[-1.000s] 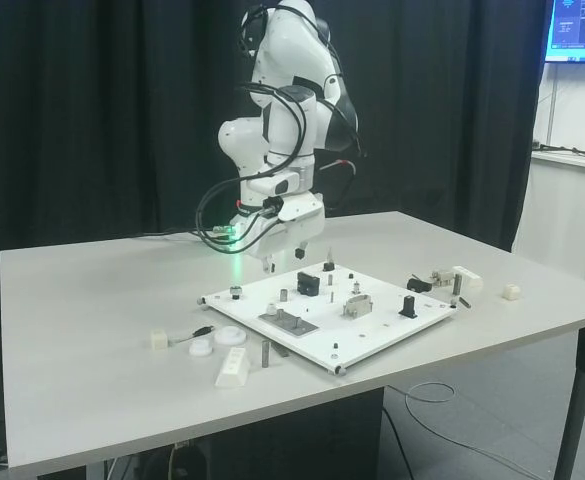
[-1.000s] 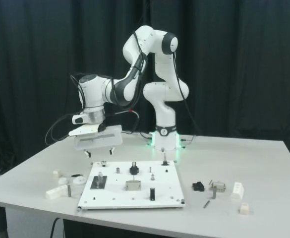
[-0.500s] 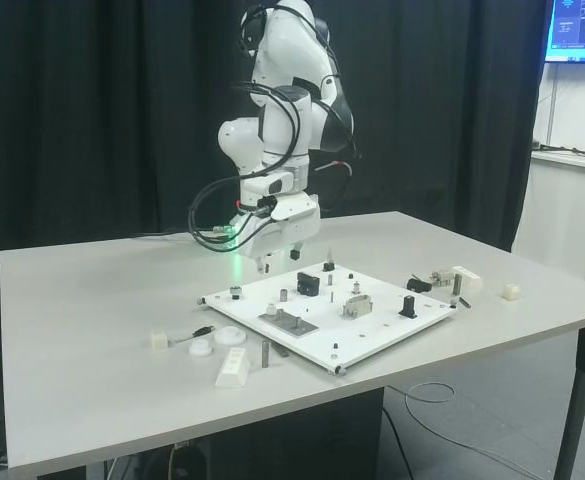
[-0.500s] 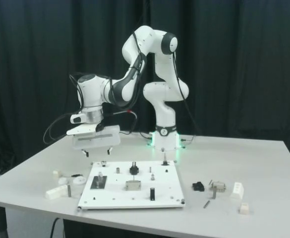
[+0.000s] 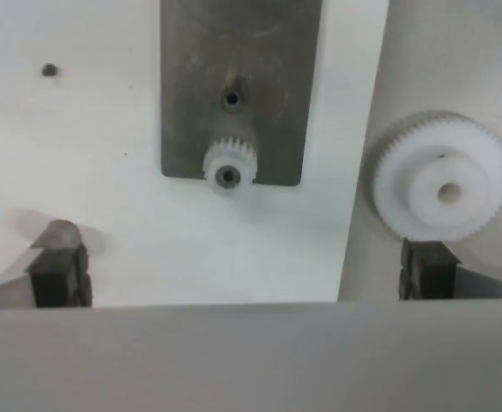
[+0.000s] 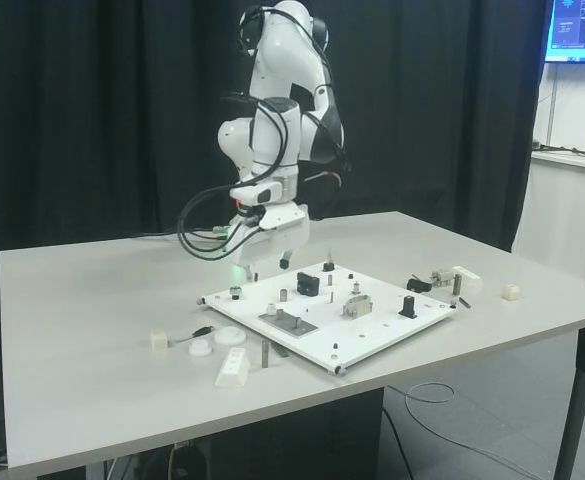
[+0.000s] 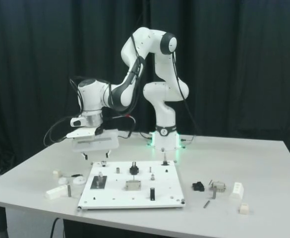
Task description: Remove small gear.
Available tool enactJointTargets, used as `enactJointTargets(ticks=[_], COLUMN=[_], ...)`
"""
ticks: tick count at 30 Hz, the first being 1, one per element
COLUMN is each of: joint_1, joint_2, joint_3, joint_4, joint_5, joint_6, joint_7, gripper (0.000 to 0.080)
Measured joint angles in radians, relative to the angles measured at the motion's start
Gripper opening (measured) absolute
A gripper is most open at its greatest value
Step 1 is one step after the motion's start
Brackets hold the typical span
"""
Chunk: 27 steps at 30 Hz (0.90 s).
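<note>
Hovering above the near-left part of the white board (image 7: 135, 196), the gripper (image 7: 95, 158) carries nothing, and its two black fingertips (image 5: 59, 273) stand wide apart, as the wrist view shows. The small gear (image 5: 229, 165) sits on a pin at one end of the grey metal plate (image 5: 233, 77), which is fixed on the board; a second, bare hole is visible in the plate just beside the gear. In the wrist view the gear lies between the two fingertips but ahead of them, and they do not touch it. A large white gear (image 5: 440, 188) lies on the grey table (image 6: 92, 300) just beside the edge of the board, close to one fingertip. In the second room view the grey plate with the small gear (image 7: 99, 180) is at the left side of the board, below the gripper and a little nearer to the camera. Left of the board, on the table, there are some white parts (image 7: 55, 192) and the large gear. On the right side of the board, well apart from the arm, lie a black part (image 7: 198, 186) and some white blocks (image 7: 237, 190). A green light (image 7: 151, 142) shines at the base of the arm.
</note>
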Motion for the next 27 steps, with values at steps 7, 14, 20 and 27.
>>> enactJointTargets(ticks=[7,14,20,27], joint_1=[-0.001,0.0,0.0,0.0], joint_2=[0.001,0.008,0.026,0.048], joint_3=[0.001,0.002,0.005,0.015], joint_4=[-0.065,-0.119,-0.145,-0.154], joint_5=[0.022,0.055,0.082,0.107], joint_6=[0.1,0.191,0.256,0.303], joint_7=[-0.002,-0.033,-0.055,-0.058], gripper=[0.08,0.08,0.08,0.08])
